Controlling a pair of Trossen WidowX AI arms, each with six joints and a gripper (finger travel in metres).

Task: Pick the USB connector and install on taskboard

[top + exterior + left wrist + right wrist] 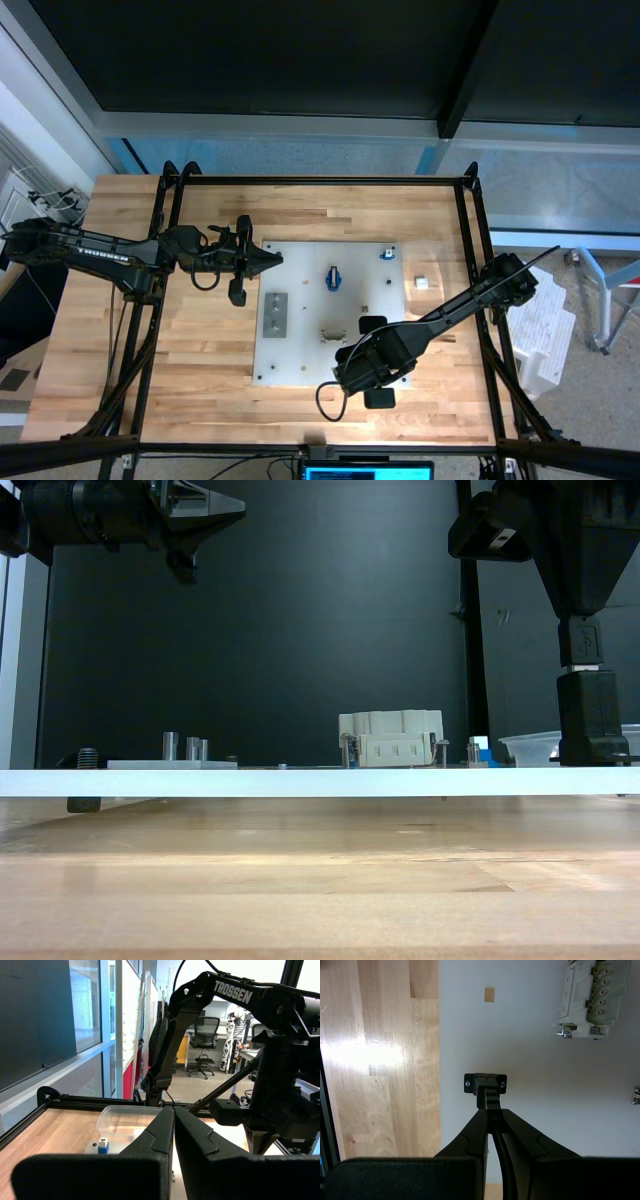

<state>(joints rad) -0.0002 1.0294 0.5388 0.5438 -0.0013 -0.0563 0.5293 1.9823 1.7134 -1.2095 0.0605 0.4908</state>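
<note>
right tool (492, 1112) grips the usb connector (490, 1097) upright in the black socket (485, 1083) on the taskboard (545, 1120), so it seems plugged and only release remains; left tool (268, 259), closed and empty, hovers over the board's left edge.

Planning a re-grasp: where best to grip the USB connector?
Grip the USB connector by its black body, from above: it stands upright on the socket, as the right end effector holds it. Left end effector hangs shut over the taskboard edge.
</note>
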